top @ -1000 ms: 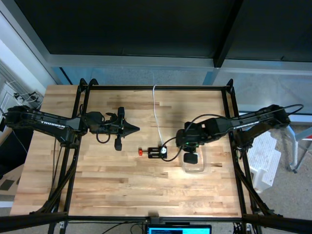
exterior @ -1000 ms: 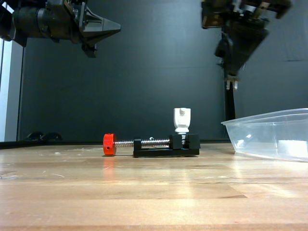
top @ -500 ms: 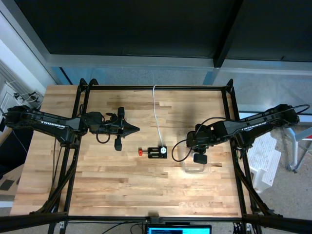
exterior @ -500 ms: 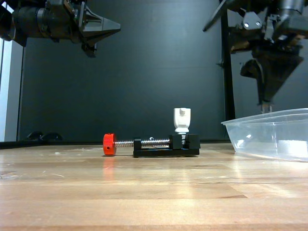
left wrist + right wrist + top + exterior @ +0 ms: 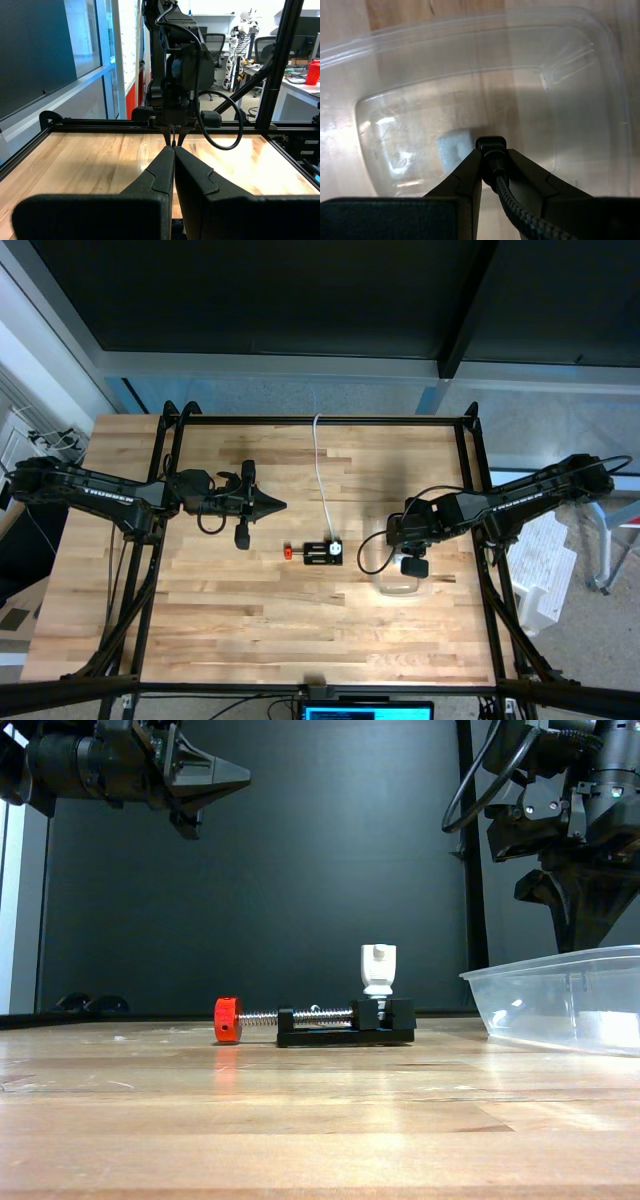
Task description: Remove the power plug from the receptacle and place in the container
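One step remains: the small black power plug [image 5: 491, 145], clamped in the right claw [image 5: 492, 156], is held inside the clear plastic container [image 5: 600, 35], possibly just short of its floor. A parting of that claw is called for; the left claw [image 5: 174, 148], pressed together, is parked high over the counter [image 5: 250, 620].

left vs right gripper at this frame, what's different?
Grasp: left gripper is shut on nothing, right gripper is shut on the plug. Pose: left gripper lies level, high above the table; right gripper points down over the container. Both are black and shut.
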